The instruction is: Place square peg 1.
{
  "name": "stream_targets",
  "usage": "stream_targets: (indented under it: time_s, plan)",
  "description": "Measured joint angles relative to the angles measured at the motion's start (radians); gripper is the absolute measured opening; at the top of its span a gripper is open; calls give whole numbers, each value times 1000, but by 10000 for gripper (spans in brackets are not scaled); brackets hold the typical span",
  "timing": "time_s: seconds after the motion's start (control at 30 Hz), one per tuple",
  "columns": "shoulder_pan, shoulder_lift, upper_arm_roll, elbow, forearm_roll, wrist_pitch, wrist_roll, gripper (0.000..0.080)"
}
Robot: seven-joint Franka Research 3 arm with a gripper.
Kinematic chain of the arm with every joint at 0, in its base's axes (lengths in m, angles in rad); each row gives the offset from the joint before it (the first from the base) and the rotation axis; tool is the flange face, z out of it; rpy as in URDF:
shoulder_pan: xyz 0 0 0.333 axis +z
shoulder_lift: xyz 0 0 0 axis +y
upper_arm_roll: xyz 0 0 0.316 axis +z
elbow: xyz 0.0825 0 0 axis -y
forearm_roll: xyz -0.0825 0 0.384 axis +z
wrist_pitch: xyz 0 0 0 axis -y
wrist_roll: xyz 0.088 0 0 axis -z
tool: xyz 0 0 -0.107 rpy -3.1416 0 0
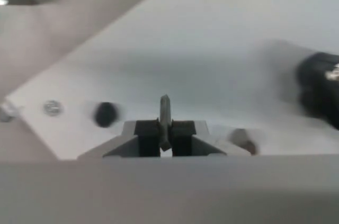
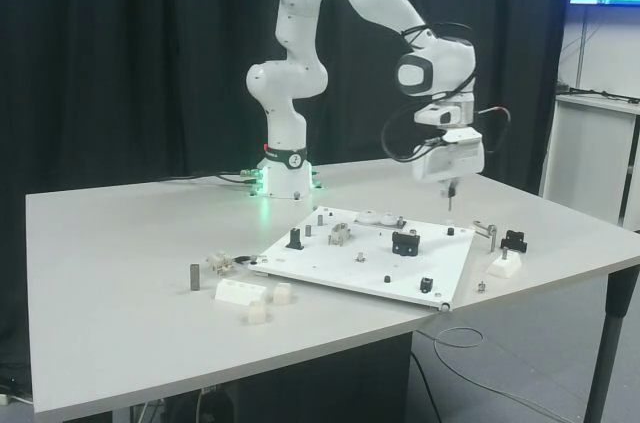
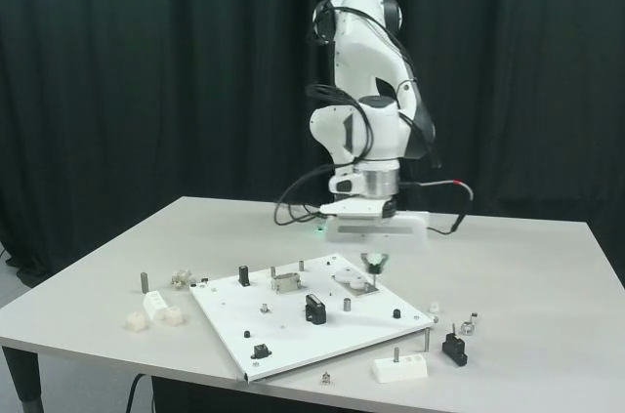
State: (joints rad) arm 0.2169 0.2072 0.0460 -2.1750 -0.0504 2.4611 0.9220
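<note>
My gripper [image 2: 450, 181] hangs over the far right part of the white board [image 2: 330, 268], a little above it. It is shut on a thin grey square peg [image 1: 165, 118] that sticks out straight past the fingertips. The second room view shows the gripper [image 3: 372, 261] with the peg tip [image 3: 372, 276] close above the board [image 3: 293, 335]. From the wrist, the gripper [image 1: 165, 140] is over the white board [image 1: 212, 49], with a black round hole [image 1: 105, 114] to one side and a black fixture [image 1: 320, 89] to the other.
Black fixtures [image 2: 404, 243] [image 2: 296, 239] and small posts stand on the board. White blocks [image 2: 240, 291] and a grey upright peg [image 2: 192, 275] sit on the table to the board's left. A white block [image 2: 503, 265] and a black part [image 2: 514, 240] lie to its right.
</note>
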Motion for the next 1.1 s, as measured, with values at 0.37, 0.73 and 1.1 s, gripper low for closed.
stream_targets:
  time_s: [0.37, 0.73, 1.1]
  plan:
    - [67, 62, 42, 50, 0, 0, 111, 44]
    - [158, 116, 43, 85, -25, -18, 226, 44]
    - [217, 145, 43, 91, -45, -34, 334, 44]
